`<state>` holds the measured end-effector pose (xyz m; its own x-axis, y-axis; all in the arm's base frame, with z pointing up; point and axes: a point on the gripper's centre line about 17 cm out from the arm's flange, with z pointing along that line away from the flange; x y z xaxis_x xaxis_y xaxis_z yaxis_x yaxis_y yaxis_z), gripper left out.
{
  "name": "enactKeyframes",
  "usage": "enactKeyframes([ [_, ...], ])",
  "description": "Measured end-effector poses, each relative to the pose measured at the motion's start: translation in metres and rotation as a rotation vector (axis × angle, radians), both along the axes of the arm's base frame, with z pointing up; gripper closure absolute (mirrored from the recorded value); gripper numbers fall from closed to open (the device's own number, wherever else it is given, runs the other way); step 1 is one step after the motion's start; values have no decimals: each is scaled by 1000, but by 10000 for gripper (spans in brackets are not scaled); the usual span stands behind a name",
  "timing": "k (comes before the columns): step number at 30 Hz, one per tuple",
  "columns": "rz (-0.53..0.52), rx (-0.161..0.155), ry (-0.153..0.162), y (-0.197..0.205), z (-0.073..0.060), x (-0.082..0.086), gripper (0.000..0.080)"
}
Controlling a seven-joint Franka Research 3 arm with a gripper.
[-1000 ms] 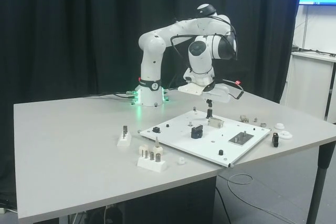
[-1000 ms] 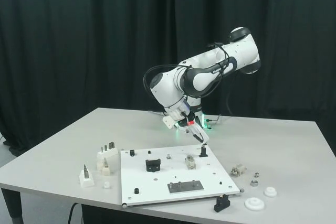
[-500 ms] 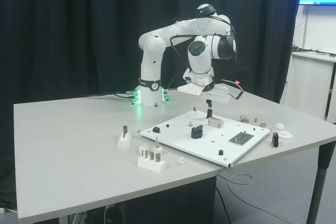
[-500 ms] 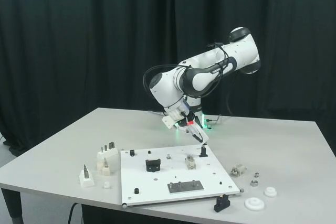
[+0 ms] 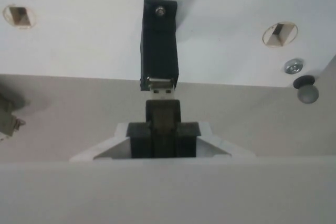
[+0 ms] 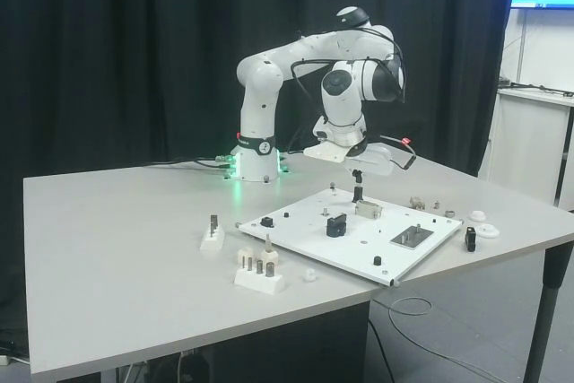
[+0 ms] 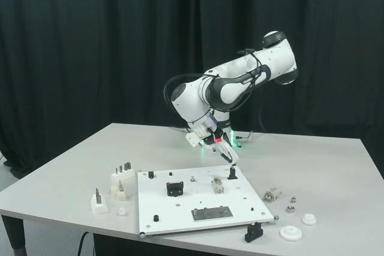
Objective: Insert USB.
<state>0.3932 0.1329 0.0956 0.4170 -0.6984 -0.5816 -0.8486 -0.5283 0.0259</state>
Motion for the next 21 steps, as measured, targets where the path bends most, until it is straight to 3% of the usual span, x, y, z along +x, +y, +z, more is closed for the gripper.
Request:
enactKeyframes([
  [21, 7, -6, -5, 2, -1, 0, 712],
])
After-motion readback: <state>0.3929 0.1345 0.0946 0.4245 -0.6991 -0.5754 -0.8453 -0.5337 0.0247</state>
